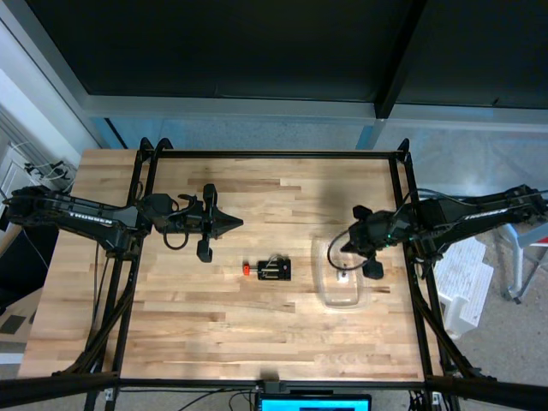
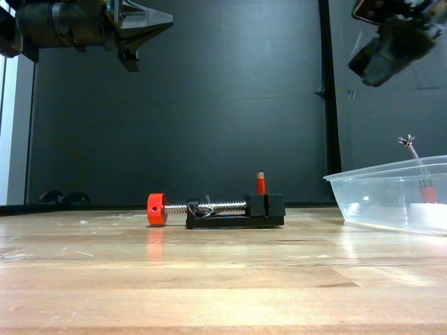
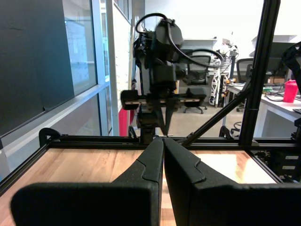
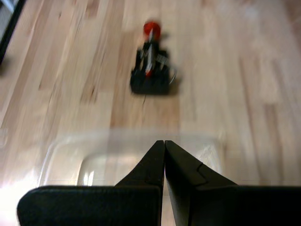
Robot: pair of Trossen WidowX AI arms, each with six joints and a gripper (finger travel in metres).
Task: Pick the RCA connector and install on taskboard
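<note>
The taskboard (image 1: 272, 271), a small black block with a red stub at its left end, lies on the wooden table near the middle; it also shows in the low view (image 2: 234, 211) and right wrist view (image 4: 150, 80). The RCA connector (image 2: 424, 187), red with a silvery wire tip, leans inside the clear tray (image 1: 325, 291), seen from above as a small pale spot (image 1: 342, 275). My right gripper (image 1: 336, 249) hovers above the tray's far left part, shut on nothing (image 4: 163, 141). High over the table, left of the taskboard, my left gripper (image 1: 233, 223) is also shut and empty (image 3: 163, 139).
A black metal frame (image 1: 274, 154) borders the table on its far side and both flanks. The tray's near wall (image 4: 70, 148) lies between my right gripper and the taskboard. The right arm (image 3: 157, 70) faces my left gripper across the table.
</note>
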